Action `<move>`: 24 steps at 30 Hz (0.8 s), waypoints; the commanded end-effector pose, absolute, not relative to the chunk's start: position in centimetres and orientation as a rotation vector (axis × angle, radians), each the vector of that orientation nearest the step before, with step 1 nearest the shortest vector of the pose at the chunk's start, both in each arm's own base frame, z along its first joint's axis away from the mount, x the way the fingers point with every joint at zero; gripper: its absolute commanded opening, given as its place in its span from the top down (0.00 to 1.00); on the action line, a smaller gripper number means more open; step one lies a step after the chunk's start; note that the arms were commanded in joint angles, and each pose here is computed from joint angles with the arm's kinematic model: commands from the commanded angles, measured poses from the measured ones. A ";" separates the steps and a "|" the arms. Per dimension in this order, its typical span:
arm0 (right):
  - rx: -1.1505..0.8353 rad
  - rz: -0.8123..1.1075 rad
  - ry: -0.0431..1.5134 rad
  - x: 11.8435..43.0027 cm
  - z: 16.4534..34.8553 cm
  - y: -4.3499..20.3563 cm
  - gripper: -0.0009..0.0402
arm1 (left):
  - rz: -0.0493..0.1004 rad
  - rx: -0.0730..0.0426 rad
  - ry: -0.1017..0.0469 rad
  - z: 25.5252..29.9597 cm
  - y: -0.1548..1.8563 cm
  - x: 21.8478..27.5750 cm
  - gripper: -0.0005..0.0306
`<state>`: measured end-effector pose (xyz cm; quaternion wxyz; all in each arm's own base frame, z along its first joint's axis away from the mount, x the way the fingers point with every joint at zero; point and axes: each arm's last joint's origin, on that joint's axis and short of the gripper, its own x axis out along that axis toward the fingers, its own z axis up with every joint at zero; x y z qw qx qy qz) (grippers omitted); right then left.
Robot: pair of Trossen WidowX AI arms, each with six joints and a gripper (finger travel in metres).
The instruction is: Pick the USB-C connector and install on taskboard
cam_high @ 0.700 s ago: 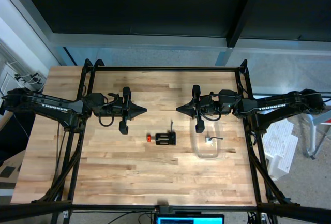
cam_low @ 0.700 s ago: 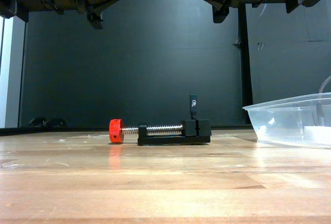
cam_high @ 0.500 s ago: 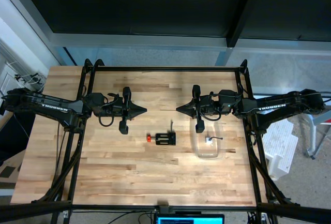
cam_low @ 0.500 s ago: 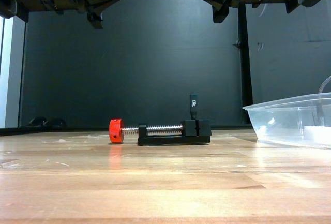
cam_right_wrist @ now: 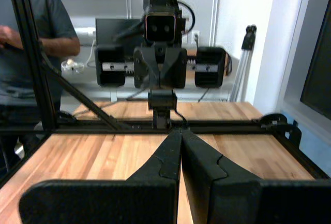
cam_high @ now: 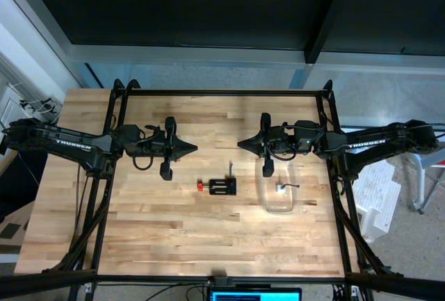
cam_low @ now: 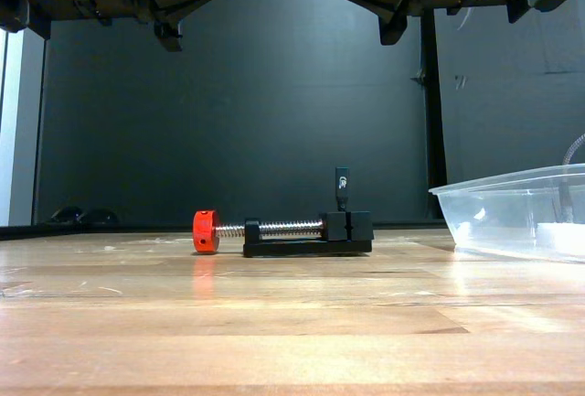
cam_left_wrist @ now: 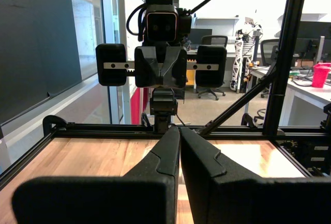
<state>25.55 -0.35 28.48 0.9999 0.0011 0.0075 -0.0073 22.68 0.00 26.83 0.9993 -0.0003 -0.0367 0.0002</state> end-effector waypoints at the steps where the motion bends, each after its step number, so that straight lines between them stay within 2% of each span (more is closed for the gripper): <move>1: 0.002 -0.012 0.104 25.3 28.7 -0.3 0.98 | 0.000 -0.001 -0.073 26.83 0.00 22.68 0.98; 13: 0.030 0.060 0.647 24.1 29.6 0.6 0.98 | 0.000 -0.001 -0.073 26.83 0.00 22.68 0.98; 24: 0.115 -0.010 0.981 22.3 29.0 1.0 0.98 | 0.000 -0.001 -0.073 26.83 0.00 22.68 0.98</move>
